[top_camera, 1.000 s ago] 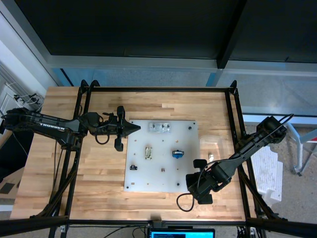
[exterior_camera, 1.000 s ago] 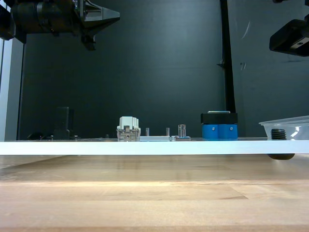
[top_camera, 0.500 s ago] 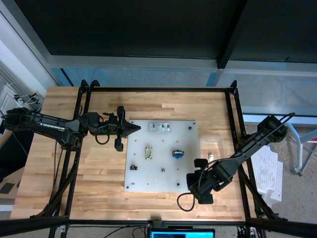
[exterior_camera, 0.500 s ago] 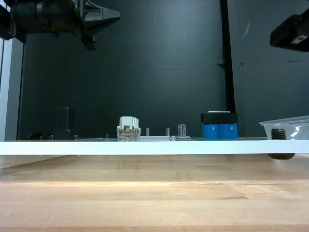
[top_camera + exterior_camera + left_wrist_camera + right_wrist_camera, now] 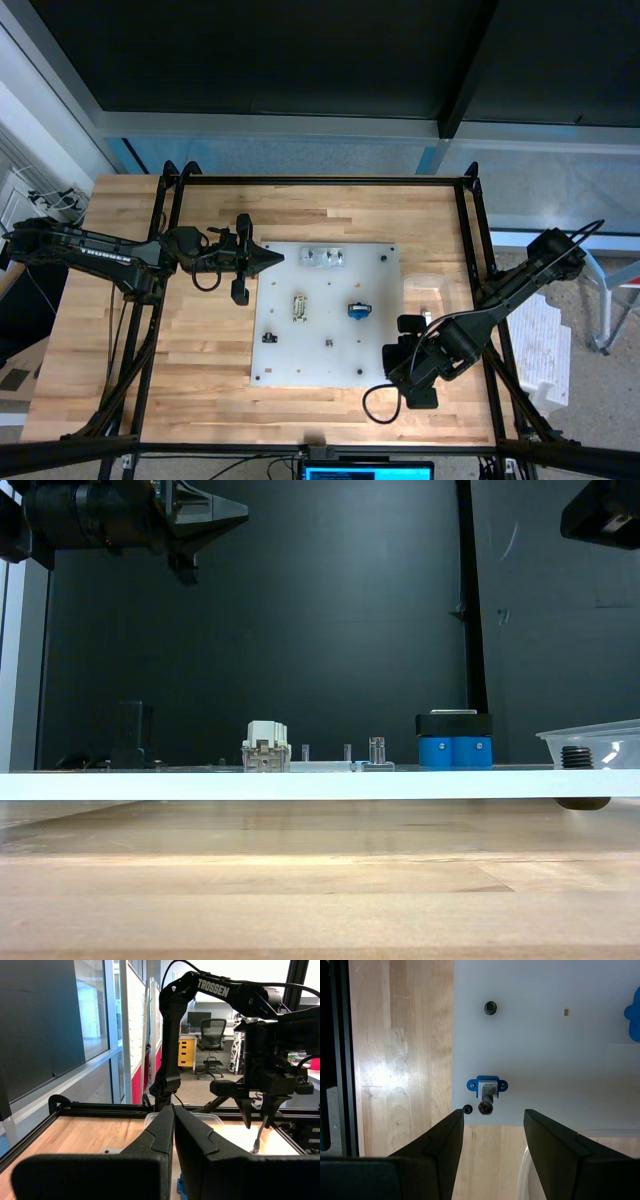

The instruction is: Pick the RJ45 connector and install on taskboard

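**Item: RJ45 connector** (image 5: 488, 1094). In the right wrist view it is sitting in the blue jack (image 5: 487, 1083) on the white board (image 5: 545, 1045). Its grey boot is sticking out of the jack and ending in a dark round tip close to the board's edge. Nothing is gripping it. In the high view the right arm is covering that corner, at the lower right of the frame, so nothing can be told from there. The low view is not settling it either.

**Item: right tool** (image 5: 493, 1114). It is hanging over the board's near right corner, fingers (image 5: 445, 1140) spread wide and holding nothing.

**Bearing.** The connector is lying straight ahead of the right tool, in line with the gap between the fingers and clear of both. I am judging its long axis to be standing up out of the jack, roughly along the tool's own line of sight. On that reading, any pull-away wants to go straight back along that line, with no sideways drift into the boot.

**Item: left tool** (image 5: 272, 258). It is hovering at the board's far left edge, left of centre in the high view and well apart from the jack. Its fingers are pressed together on nothing. The right arm is by far the nearer.

**Item: clear tray** (image 5: 437, 275). It is lying just right of the board on the table (image 5: 200, 380).

**Status, as I am judging it:** plug seated.
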You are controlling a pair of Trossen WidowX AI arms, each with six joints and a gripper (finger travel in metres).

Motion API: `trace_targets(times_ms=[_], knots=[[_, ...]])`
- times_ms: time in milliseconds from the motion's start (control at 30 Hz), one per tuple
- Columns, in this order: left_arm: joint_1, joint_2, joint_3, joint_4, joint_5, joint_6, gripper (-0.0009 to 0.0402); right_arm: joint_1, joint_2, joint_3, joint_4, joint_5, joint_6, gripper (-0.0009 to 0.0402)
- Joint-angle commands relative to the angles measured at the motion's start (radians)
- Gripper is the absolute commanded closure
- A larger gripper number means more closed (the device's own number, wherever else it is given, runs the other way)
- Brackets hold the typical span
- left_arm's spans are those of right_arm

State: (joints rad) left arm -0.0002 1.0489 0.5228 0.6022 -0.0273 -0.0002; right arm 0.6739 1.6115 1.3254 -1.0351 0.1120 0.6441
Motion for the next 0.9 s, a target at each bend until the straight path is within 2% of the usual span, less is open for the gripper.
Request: trace_targets(times_ms=[33, 367, 533, 700, 900], knots=[[0.000, 0.000, 0.000, 0.000, 0.000, 0.000, 0.0393, 0.000, 0.000, 0.001, 0.000, 0.000, 0.001, 0.0219], [0.000, 0.000, 0.000, 0.000, 0.000, 0.000, 0.0393, -0.003, -0.013, 0.002, 0.000, -0.001, 0.003, 0.0220], [0.000, 0.000, 0.000, 0.000, 0.000, 0.000, 0.0393, -0.025, -0.043, 0.023, 0.000, 0.000, -0.005, 0.0227], [0.000, 0.000, 0.000, 0.000, 0.000, 0.000, 0.0393, -0.068, -0.086, 0.024, 0.001, 0.039, -0.037, 0.0237], [0.000, 0.000, 0.000, 0.000, 0.000, 0.000, 0.0393, -0.153, -0.136, 0.024, 0.064, 0.080, -0.132, 0.0249]])
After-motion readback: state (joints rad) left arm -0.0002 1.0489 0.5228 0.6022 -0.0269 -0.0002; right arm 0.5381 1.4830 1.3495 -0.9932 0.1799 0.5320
